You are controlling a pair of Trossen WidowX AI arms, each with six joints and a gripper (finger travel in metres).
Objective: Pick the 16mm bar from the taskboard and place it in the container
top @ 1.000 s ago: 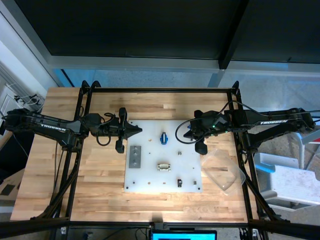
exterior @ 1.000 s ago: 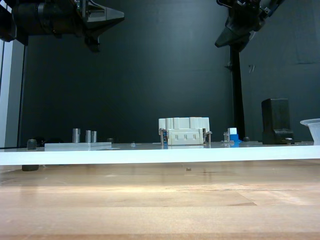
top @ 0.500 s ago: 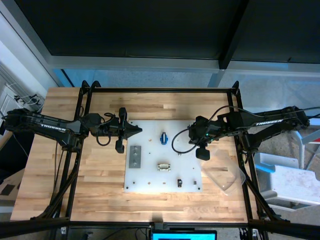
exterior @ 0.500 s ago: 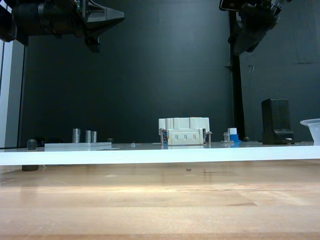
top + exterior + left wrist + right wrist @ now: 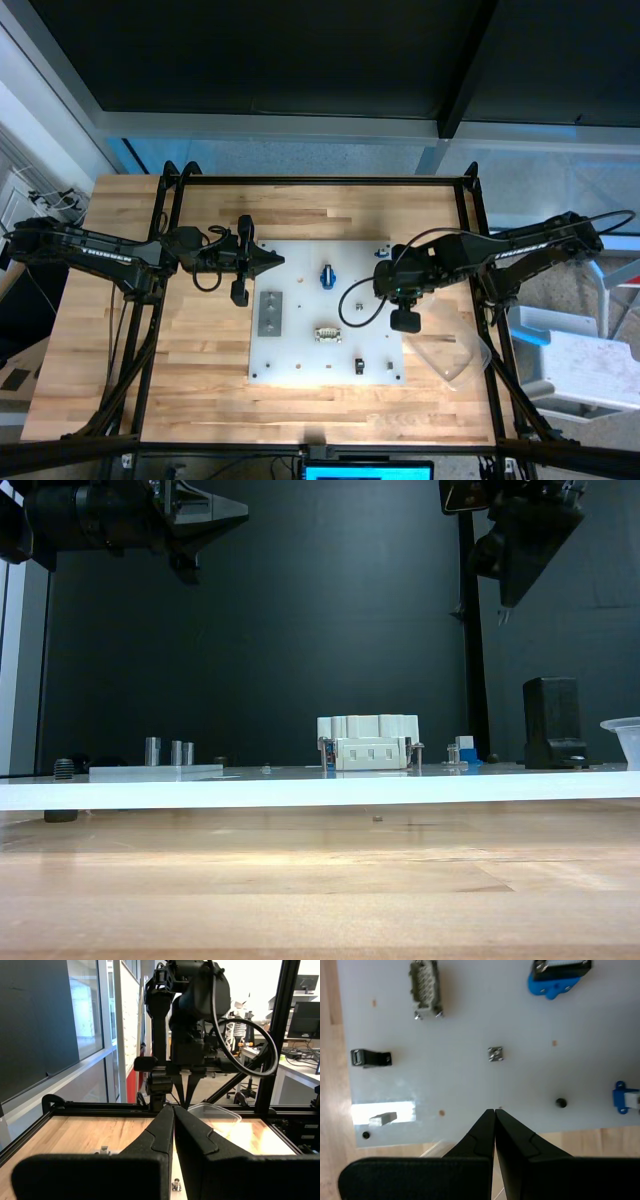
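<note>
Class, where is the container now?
High view: the container sits on the table right of the taskboard, near the right hand; left hand across the board.

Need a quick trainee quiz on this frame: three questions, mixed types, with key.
1. True or false: the right gripper, above the taskboard's right edge, holds a bar.
2. The container sits: A) on the taskboard; B) on the table, right of the taskboard; C) in the right gripper's fingers.
3. Fill in: the left gripper hangs above the taskboard's ___ edge.

Key: 1 false, its fingers are shut on nothing. 2 B. 3 left.
</note>
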